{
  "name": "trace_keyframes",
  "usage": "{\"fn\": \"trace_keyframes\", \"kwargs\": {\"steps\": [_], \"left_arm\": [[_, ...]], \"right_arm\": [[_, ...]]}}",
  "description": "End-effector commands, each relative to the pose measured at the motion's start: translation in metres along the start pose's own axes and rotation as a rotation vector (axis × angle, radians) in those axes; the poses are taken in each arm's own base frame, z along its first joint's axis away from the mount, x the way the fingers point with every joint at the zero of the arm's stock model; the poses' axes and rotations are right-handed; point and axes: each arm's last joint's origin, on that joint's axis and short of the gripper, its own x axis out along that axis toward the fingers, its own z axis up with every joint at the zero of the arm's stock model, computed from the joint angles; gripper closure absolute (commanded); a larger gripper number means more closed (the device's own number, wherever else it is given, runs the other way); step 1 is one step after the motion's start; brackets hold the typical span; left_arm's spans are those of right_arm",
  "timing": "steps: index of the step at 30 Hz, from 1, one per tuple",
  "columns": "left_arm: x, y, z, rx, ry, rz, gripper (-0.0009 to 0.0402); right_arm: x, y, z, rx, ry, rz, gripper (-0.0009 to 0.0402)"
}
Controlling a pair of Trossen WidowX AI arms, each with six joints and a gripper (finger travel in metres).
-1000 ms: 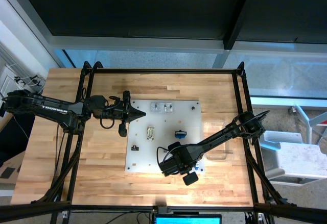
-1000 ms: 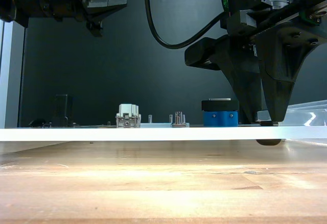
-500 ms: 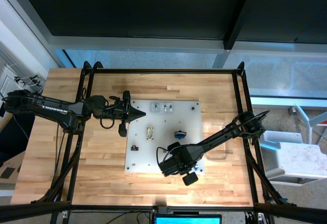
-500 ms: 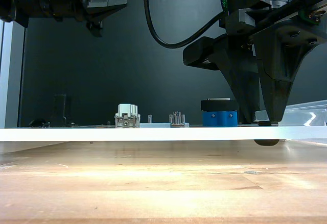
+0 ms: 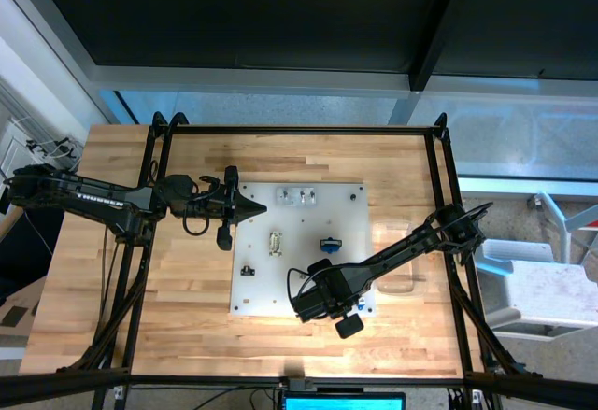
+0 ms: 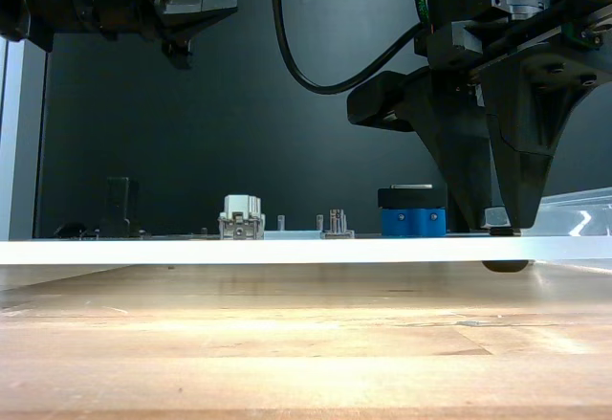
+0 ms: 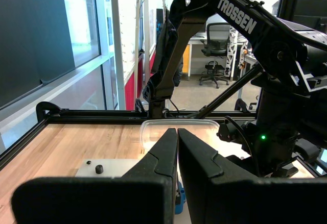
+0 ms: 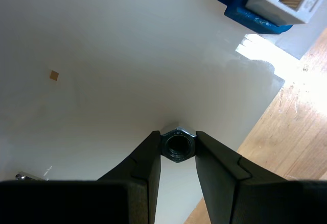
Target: Pick the M12 fastener and fasten on the M12 threads
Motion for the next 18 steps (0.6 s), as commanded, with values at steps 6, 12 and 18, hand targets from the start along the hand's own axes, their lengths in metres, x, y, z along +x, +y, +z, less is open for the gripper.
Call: {"fn": "trace_keyframes", "kwargs": {"steps": [6, 12, 18], "left_arm": [[0.000, 0.000, 0.000, 0.000, 0.000, 0.000, 0.0393], [0.000, 0.000, 0.000, 0.000, 0.000, 0.000, 0.0393], [0.000, 0.000, 0.000, 0.000, 0.000, 0.000, 0.0393]], "right_arm": [[-0.002, -0.001, 0.000, -0.016, 0.006, -0.012, 0.0327], [-0.008, -0.001, 0.001, -0.036, 0.019, -0.008, 0.0257], [-0.019, 0.000, 0.003, -0.041, 0.055, -0.005, 0.0215]]}}
